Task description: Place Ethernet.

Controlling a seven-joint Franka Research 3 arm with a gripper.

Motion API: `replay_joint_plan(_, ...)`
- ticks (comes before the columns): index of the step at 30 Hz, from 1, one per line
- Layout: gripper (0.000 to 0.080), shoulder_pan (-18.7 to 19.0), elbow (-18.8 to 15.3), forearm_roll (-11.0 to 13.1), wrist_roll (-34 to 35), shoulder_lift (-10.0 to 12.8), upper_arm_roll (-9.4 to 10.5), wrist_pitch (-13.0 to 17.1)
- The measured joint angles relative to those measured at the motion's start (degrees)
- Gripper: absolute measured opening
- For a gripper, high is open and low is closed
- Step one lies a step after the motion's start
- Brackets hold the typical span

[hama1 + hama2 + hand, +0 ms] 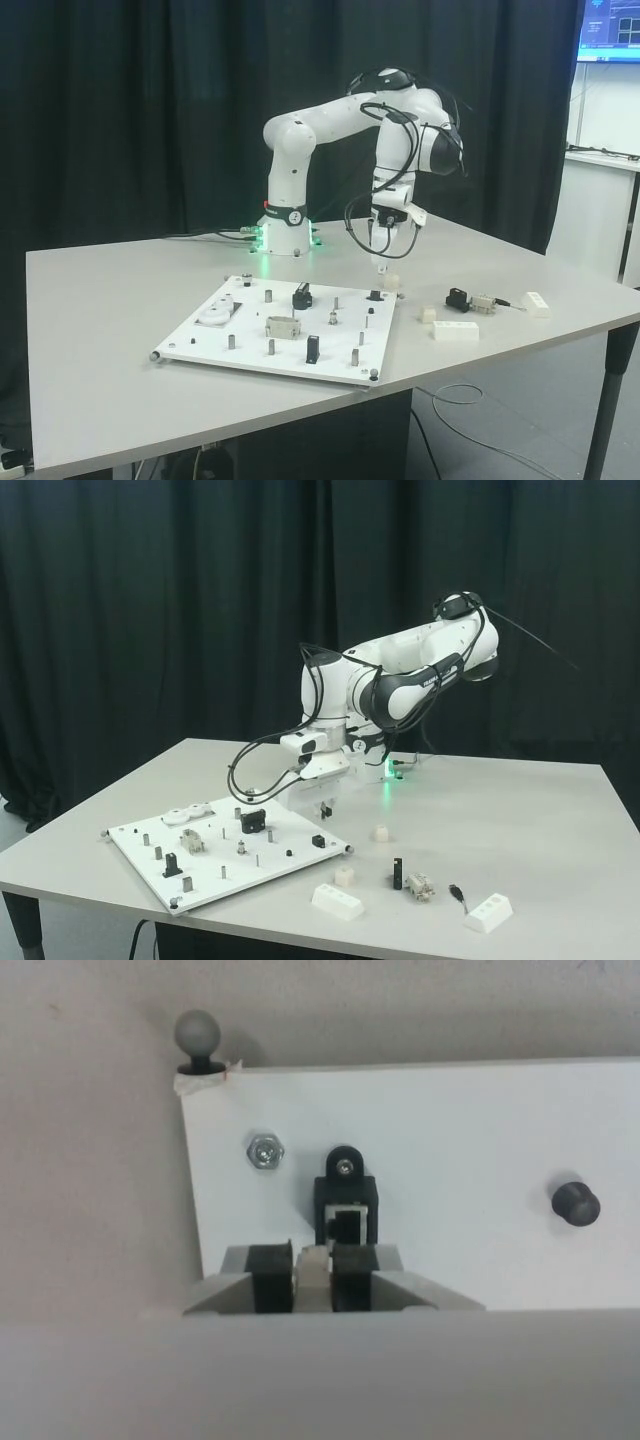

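In the wrist view, my gripper (311, 1278) is shut on a small white Ethernet plug (311, 1265), pinched between the two black pads (268, 1278). Just beyond the plug a black Ethernet socket (346, 1206) sits on the white board (450, 1130), its opening facing the plug and fixed by a screw at its far end. From the first room view, the gripper (383, 262) hangs a little above the socket (375, 295) near the board's far right corner. In the second room view the gripper (323, 805) is above the same socket (318, 840).
A grey ball marker (197, 1032) stands at the board's corner, with a hex nut (265, 1151) and a black peg (576, 1203) nearby. White blocks (455, 329) (537, 304), a black connector (458, 298) and a small cube (392, 281) lie on the table beside the board.
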Motion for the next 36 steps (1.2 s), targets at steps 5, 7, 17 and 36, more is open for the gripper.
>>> replay_joint_plan(5,0.0078,0.0,0.0,0.0,0.0,0.0,0.00,0.1)
replay_joint_plan(7,0.0078,0.0,0.0,0.0,0.1,0.0,0.00,0.2)
replay_joint_plan(17,0.0078,-0.1,0.0,0.0,0.1,0.0,0.07,0.4)
replay_joint_plan(36,0.0078,2.3,0.7,4.6,2.1,-0.2,1.32,-1.7)
